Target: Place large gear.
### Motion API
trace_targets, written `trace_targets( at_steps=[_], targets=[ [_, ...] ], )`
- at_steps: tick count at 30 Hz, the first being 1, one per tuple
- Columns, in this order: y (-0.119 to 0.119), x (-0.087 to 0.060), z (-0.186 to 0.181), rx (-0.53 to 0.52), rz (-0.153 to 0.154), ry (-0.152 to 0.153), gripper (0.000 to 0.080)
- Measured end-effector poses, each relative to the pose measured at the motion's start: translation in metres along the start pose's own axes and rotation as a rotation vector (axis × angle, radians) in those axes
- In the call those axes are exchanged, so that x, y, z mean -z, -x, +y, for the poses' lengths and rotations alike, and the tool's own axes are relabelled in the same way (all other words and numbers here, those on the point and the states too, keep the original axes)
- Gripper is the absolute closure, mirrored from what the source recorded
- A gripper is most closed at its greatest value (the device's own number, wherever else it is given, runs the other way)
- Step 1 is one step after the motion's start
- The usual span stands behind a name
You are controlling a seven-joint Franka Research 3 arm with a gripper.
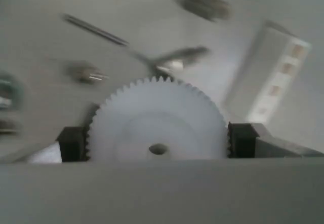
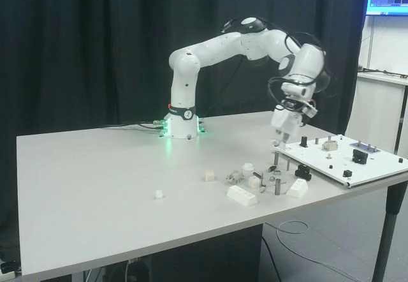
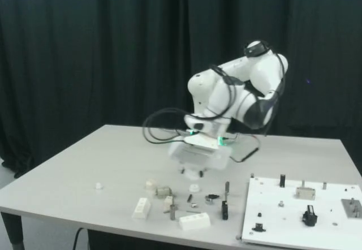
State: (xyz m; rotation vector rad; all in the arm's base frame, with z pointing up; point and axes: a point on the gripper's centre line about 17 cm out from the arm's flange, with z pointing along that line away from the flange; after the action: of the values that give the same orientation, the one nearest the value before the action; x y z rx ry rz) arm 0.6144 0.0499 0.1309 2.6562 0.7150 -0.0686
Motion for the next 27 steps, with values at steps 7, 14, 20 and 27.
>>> trace_targets(
  at_steps=[7,14,20,27],
  targets=[
    [0.021,-0.024,0.063,0.042,0.01,0.051,0.0208],
    [0.042,-0.057,0.117,0.05,0.02,0.066,0.0208],
    [0.059,-0.087,0.149,0.039,0.04,0.052,0.0208],
    [0.072,-0.119,0.169,0.025,0.082,-0.003,0.0208]
  ],
)
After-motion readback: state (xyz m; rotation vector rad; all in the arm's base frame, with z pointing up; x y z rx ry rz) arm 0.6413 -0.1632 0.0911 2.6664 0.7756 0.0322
